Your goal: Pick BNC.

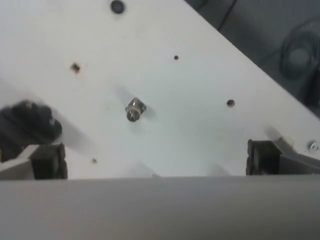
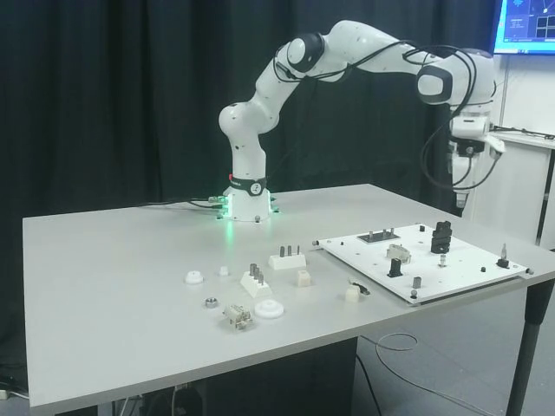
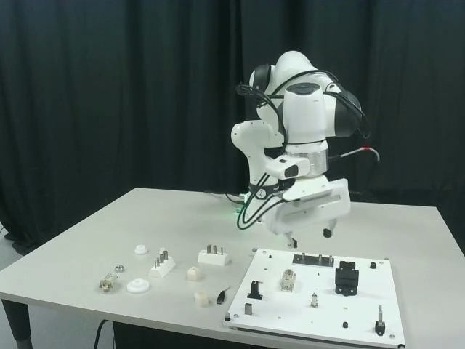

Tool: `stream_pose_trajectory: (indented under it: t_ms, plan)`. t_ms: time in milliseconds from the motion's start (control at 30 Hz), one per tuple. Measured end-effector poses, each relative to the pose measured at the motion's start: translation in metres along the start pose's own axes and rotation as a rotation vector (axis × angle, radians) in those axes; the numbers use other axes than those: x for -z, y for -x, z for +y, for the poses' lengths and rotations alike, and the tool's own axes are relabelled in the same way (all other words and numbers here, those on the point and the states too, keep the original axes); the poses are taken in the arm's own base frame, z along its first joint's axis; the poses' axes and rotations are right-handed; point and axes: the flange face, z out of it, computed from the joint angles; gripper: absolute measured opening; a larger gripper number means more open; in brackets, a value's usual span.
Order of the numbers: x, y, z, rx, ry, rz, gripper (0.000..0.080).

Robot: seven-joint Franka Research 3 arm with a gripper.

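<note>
Black curtains back the grey tabletop (image 2: 104,260); above its white board (image 3: 283,309), the gripper (image 3: 309,235) hangs spread wide over the upright BNC (image 1: 134,109).

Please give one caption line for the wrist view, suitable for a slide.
Wrist view: open pincer hovers above the BNC connector standing on the white board.

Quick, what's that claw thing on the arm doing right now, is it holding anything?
Gripper: open and holding nothing; its fingers stand wide apart, high above the white board, with the small metal BNC connector on the board between them.
</note>
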Motion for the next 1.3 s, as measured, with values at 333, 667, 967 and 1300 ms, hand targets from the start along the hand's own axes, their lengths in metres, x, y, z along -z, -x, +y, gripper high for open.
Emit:
stream_pose_trajectory:
  t_ms: [333,667,967,1300]
  plan:
    - [-0.009,-0.004,0.000,-0.211,0.002,0.017,0.0800]
    - [-0.023,-0.009,0.000,-0.375,0.006,0.034,0.0800]
    - [-0.034,-0.010,-0.001,-0.464,0.011,0.037,0.0800]
    - [-0.042,-0.008,-0.008,-0.631,0.017,0.037,0.0800]
